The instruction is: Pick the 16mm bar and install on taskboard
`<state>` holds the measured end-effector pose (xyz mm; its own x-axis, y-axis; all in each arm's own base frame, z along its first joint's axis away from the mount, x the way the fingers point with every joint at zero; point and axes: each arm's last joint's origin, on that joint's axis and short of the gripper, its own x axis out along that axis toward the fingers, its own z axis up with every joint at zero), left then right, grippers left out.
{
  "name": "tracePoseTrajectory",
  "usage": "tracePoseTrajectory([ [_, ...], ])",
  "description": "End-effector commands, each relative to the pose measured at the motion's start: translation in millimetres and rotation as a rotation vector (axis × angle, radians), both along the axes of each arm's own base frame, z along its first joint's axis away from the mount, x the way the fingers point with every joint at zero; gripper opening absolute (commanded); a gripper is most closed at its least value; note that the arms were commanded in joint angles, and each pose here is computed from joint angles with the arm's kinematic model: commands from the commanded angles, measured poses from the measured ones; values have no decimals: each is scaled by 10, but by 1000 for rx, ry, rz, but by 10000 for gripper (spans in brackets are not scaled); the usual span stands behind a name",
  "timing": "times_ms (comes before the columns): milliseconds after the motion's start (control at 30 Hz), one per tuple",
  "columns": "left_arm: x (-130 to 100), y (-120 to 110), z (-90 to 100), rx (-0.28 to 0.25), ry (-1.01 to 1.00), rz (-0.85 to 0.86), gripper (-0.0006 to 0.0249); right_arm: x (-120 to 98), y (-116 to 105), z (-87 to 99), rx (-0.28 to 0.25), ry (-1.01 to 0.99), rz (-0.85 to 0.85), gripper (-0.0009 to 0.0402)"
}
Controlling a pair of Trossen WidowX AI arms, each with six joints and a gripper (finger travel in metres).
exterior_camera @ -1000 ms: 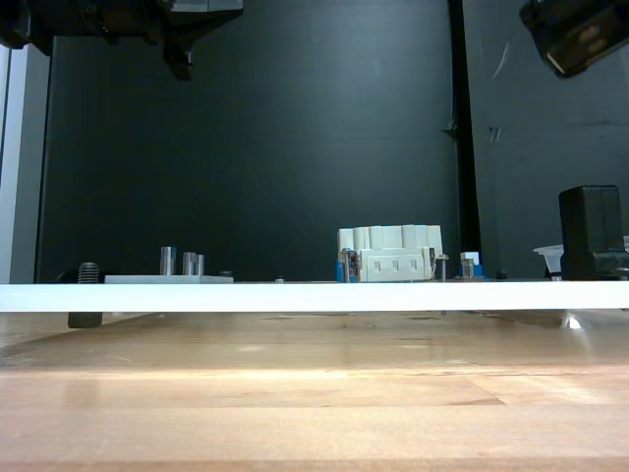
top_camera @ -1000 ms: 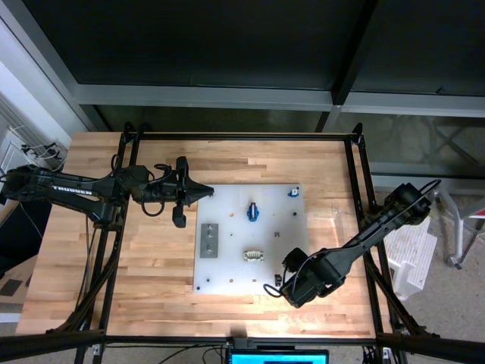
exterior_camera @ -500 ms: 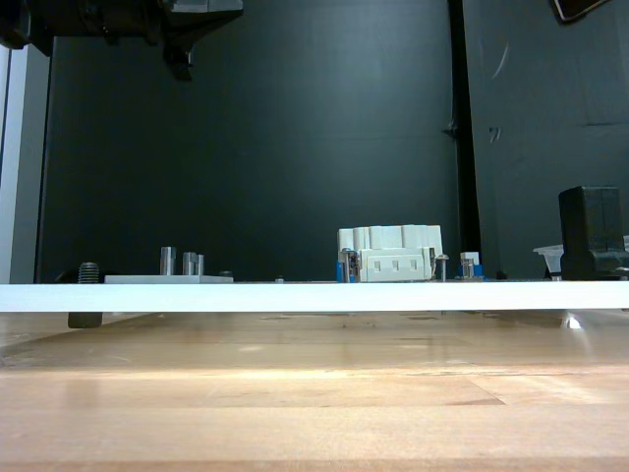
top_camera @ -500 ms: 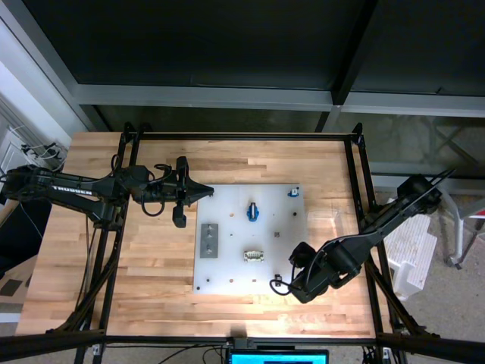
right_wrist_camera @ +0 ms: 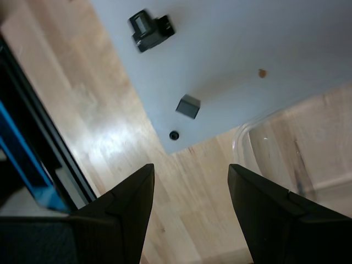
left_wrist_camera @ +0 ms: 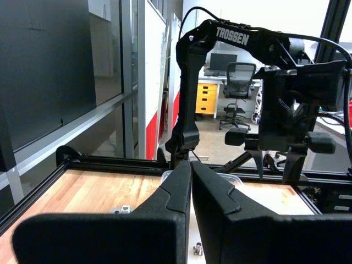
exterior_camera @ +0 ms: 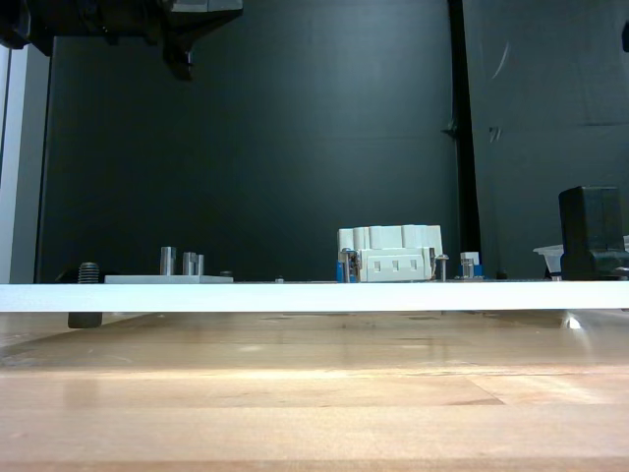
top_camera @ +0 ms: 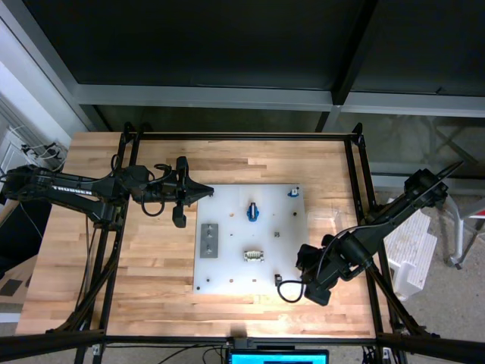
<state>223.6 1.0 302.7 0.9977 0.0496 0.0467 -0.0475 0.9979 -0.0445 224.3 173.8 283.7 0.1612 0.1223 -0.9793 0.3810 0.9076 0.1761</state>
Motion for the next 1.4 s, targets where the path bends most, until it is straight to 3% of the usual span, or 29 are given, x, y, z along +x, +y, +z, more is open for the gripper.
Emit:
tracePoseTrajectory([
  [33, 0, 1, 0, 0, 0, 0, 0, -17, -11, 29, 0, -13, 58, 185],
  [1400, 0, 1, 0, 0, 0, 0, 0, -57, -38, 52, -19, -10, 79, 185],
])
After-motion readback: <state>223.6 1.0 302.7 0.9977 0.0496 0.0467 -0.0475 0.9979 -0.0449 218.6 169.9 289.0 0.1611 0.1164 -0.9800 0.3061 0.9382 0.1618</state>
